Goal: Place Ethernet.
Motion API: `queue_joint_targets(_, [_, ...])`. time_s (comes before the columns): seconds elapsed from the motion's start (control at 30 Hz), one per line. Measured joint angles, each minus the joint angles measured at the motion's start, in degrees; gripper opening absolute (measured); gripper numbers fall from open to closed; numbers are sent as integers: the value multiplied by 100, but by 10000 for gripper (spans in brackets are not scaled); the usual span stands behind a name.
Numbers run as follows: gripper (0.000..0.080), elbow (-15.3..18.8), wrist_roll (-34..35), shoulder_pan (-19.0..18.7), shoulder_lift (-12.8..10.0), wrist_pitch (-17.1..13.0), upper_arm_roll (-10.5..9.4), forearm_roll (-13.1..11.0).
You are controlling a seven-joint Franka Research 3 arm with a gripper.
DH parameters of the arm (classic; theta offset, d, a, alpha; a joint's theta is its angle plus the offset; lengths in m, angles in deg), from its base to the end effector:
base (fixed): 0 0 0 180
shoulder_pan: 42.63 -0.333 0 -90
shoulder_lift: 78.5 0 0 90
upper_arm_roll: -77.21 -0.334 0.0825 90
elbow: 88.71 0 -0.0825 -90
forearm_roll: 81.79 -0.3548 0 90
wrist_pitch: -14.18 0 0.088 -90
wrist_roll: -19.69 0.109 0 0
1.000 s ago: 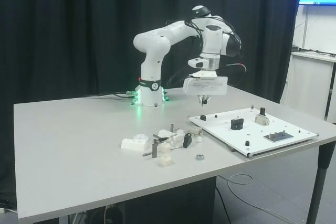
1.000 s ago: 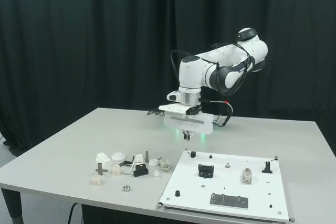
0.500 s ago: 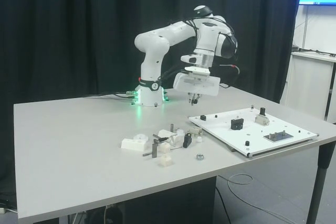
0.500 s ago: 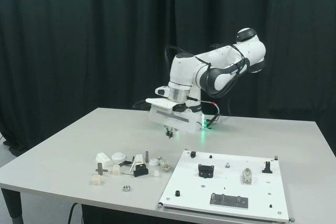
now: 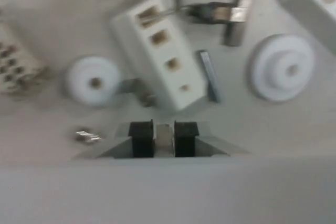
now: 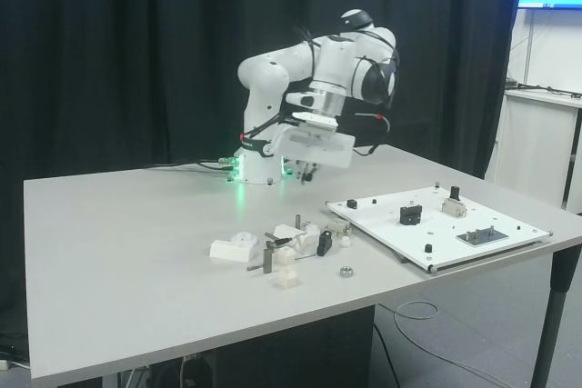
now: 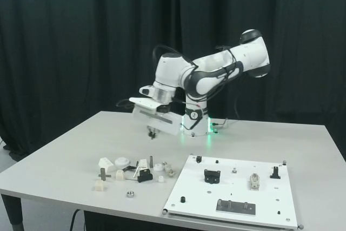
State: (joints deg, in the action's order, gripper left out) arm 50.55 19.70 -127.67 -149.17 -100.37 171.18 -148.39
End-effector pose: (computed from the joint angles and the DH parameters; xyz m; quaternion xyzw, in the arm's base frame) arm 0.4422 -0.0220 0.3102 0.8961 -0.4257 0.0690 0.1054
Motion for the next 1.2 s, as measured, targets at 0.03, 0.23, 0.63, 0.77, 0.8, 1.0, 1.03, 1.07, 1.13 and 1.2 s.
queue_joint_targets(0.03, [79, -13, -80, 83, 0, -11, -9, 0])
queue_joint_targets(0.23, [79, -96, -561, 594, 0, -76, -117, -13])
queue_joint_targets(0.63, [79, -280, -1468, 1559, -36, -182, -471, -295])
queue_joint_targets(0.77, [79, -329, -1783, 1850, -112, -188, -593, -460])
queue_joint_targets(0.8, [79, -343, -1854, 1918, -138, -189, -623, -504])
queue_joint_targets(1.0, [79, -422, -2183, 2299, -282, -243, -826, -727])
queue_joint_targets(1.03, [79, -436, -2221, 2356, -292, -271, -866, -749])
queue_joint_targets(1.07, [79, -448, -2259, 2414, -296, -304, -910, -770])
queue_joint_targets(1.13, [79, -476, -2341, 2527, -301, -348, -994, -820])
queue_joint_targets(1.2, [79, -505, -2431, 2633, -307, -378, -1066, -884])
